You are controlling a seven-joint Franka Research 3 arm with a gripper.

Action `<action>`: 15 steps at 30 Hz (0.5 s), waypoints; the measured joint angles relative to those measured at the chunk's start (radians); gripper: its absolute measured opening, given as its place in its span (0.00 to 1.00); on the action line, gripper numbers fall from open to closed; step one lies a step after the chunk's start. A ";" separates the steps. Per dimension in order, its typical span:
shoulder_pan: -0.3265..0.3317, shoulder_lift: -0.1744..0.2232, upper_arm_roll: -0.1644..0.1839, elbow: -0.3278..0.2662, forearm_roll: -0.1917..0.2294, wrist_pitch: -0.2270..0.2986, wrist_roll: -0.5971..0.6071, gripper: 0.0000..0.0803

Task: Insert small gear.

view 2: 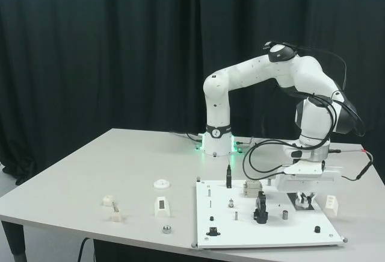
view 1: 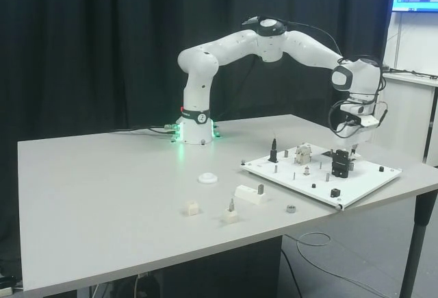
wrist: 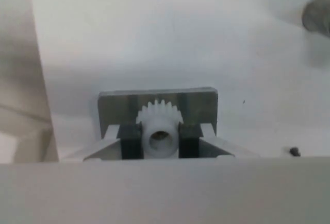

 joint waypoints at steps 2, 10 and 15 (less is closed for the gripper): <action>0.000 0.000 0.000 0.000 0.000 0.000 0.021 0.18; 0.000 0.000 0.000 0.000 0.000 0.000 0.028 0.18; 0.001 0.000 0.000 0.000 -0.002 0.001 0.011 0.18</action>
